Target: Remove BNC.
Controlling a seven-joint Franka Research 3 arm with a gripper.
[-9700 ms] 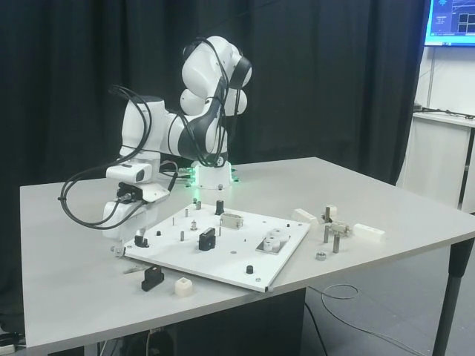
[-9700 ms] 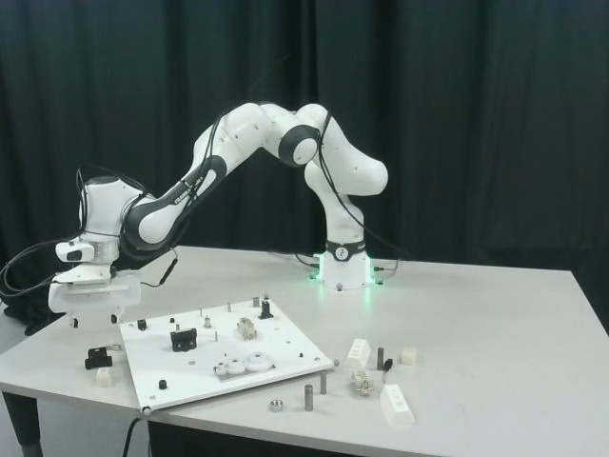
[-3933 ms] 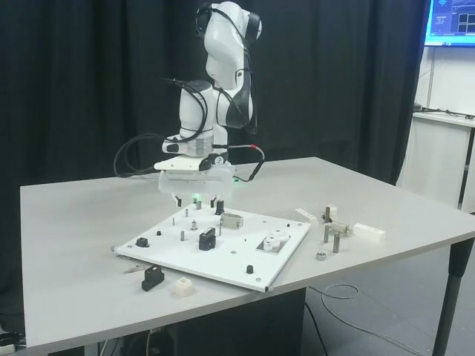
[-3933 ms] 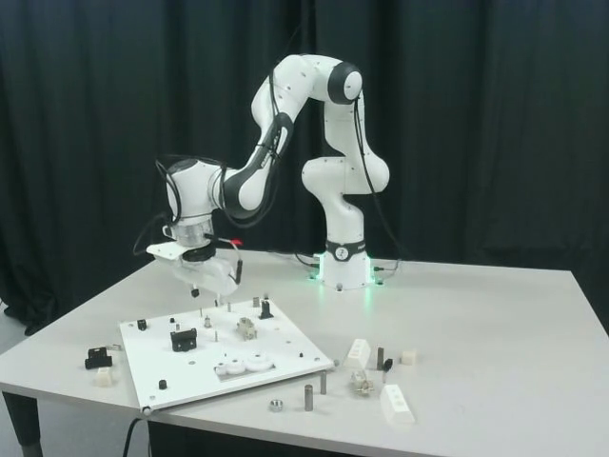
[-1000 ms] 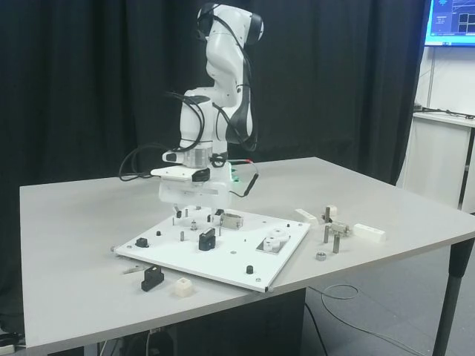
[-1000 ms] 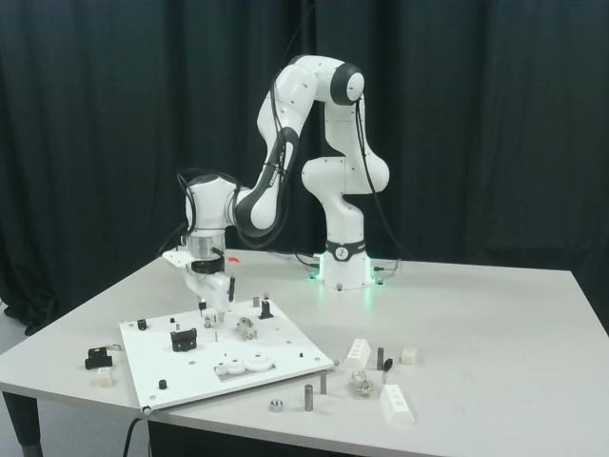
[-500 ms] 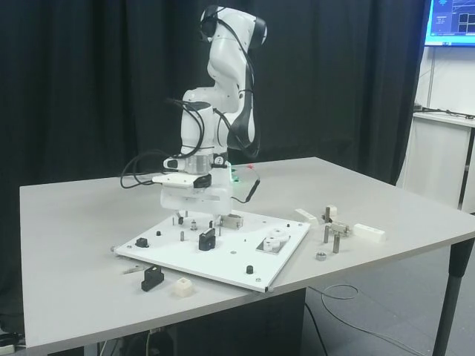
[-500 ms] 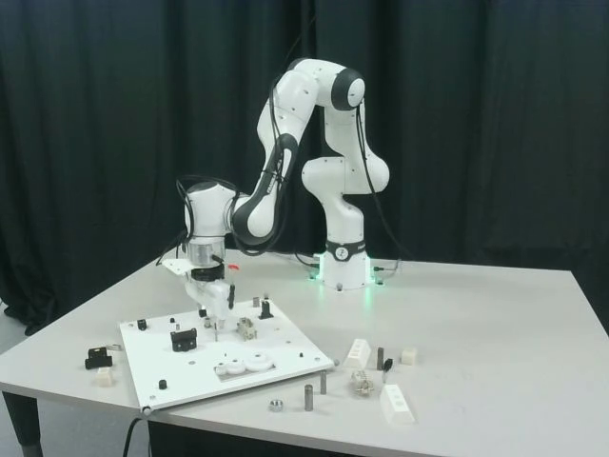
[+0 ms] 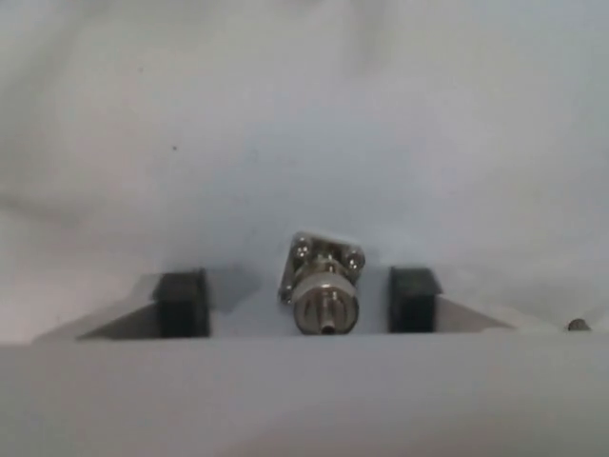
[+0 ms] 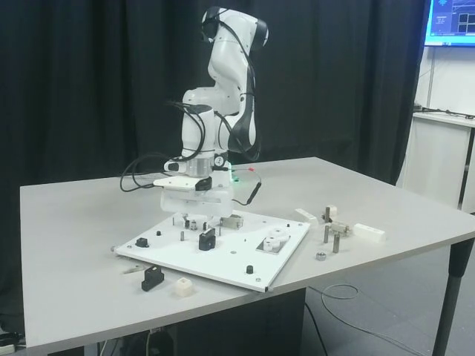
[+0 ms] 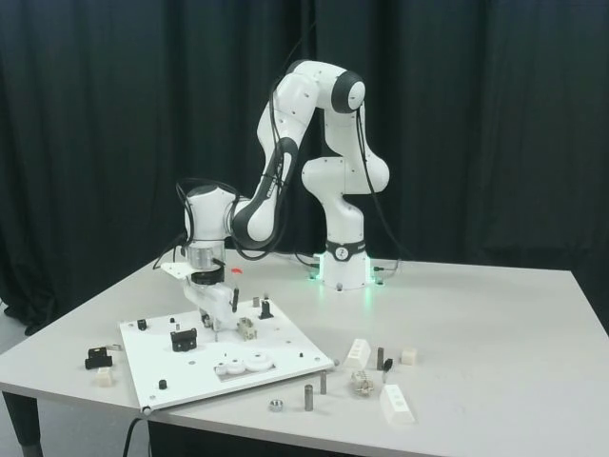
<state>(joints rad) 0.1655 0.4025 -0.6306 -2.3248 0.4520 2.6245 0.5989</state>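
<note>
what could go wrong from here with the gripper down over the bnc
1. The fingers are open on either side of the BNC connector but not evenly: it sits nearer one finger, so closing may push it sideways rather than grip it squarely.
2. The gripper is low over the white board, among several small posts and blocks; a sideways correction might knock one.
3. If the connector needs a twist to release, a straight pull could tug the board.

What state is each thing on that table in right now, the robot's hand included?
Hand: open, lowered over the board, one finger on each side of the BNC, not touching it.
BNC: upright, still mounted on the board.
White board: flat on the grey table.
Two white gears: lying side by side on the board.
Lamps at the arm's base: lit green.
</note>
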